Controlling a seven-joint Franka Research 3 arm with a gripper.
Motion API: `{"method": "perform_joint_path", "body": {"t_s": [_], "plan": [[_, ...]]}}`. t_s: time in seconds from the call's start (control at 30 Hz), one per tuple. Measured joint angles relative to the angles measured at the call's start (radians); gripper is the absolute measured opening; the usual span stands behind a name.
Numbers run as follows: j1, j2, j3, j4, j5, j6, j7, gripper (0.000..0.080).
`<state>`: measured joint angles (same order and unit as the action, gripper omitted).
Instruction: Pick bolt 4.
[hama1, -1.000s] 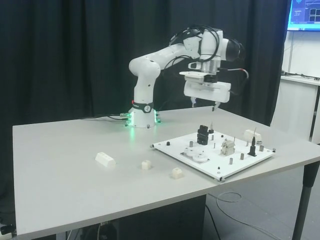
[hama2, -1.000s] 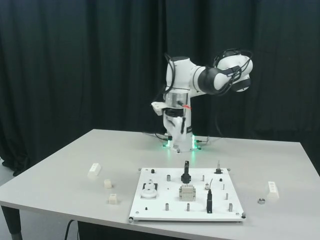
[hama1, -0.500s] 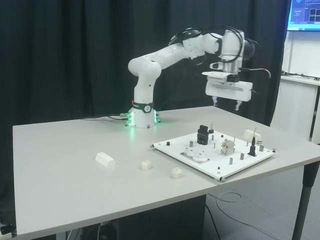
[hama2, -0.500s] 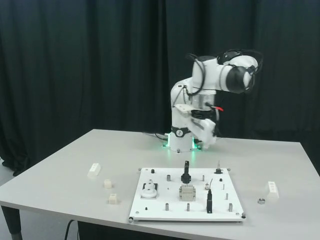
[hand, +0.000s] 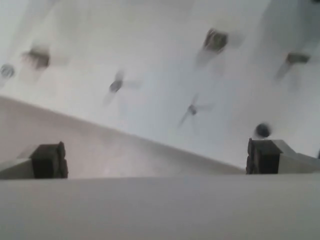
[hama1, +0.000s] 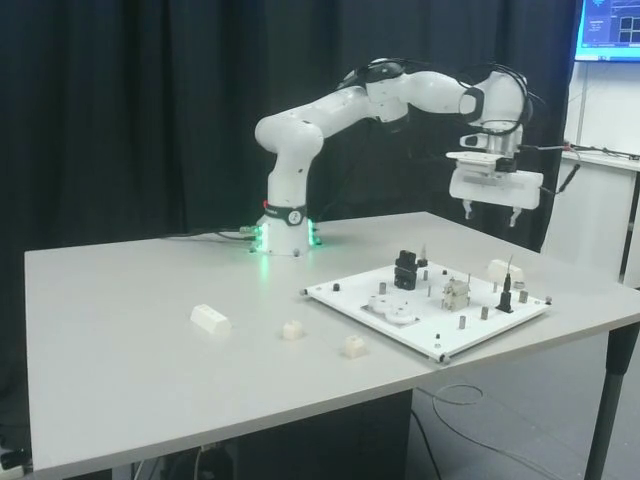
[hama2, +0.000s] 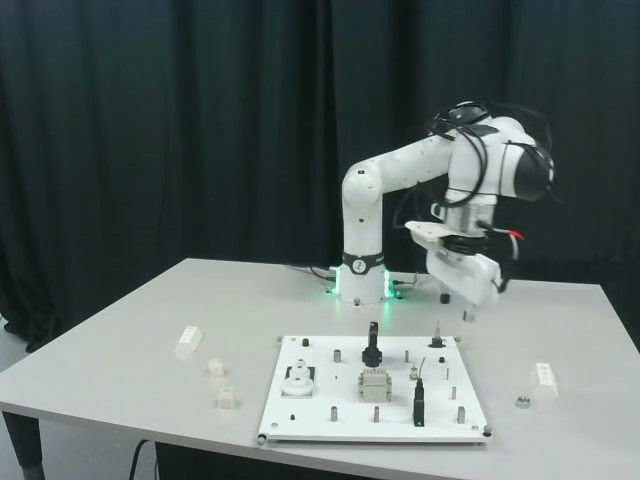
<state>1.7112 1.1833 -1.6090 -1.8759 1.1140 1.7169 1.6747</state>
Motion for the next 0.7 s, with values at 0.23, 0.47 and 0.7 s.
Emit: {"method": "perform_joint_path", "body": {"t_s": [0.23, 0.47, 0.7], "plan": [[-0.001, 0.0, 0.043, 0.053, -0.001, 0.041, 0.069, 0.08], [-0.009, 0.0, 0.085, 0.085, -0.001, 0.082, 0.069, 0.08], [-0.026, 0.0, 0.136, 0.113, -0.001, 0.124, 0.036, 0.08]]}}
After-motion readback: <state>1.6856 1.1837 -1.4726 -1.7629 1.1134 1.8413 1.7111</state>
